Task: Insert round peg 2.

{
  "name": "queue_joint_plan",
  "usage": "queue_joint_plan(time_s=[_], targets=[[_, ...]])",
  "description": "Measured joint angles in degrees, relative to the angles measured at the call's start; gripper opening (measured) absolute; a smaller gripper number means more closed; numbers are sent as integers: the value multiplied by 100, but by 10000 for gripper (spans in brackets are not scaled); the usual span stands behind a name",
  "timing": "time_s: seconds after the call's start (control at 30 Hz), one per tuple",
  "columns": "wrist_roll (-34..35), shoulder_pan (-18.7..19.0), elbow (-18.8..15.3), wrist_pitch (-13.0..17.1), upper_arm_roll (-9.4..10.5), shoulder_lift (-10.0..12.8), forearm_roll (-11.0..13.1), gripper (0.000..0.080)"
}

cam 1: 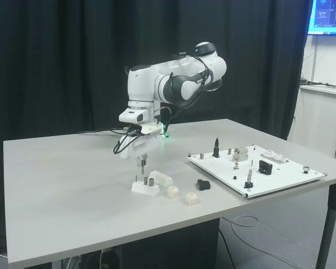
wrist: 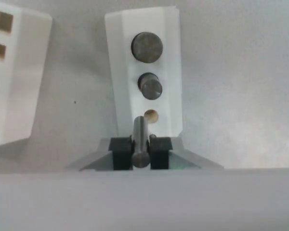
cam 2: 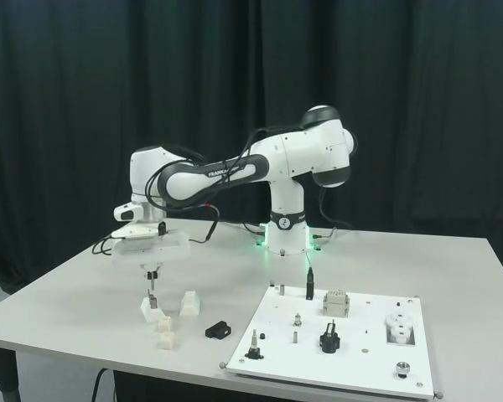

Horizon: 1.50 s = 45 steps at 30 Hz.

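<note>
Claw (cam 1: 142, 161) grips a peg (wrist: 140, 139) above grey table (cam 1: 61, 174), black curtains (cam 1: 56, 61) behind.

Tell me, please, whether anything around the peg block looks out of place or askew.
Nothing stands out. The gripper holds a grey peg upright above the white peg block, near its one open hole. Two pegs already sit in the block, and the other white blocks rest flat on the table.

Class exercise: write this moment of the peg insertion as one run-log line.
phase: insertion approach | tool: shut on round peg | peg: above white peg block, near its empty hole | block: two pegs already seated
</note>
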Motion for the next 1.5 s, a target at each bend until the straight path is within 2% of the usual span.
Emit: queue_joint_plan(time_s=[0.37,1.5], targets=[[69,113,-83,-7,-74,-2,0,73],[412,150,-128,-113,-78,-12,80,73]])
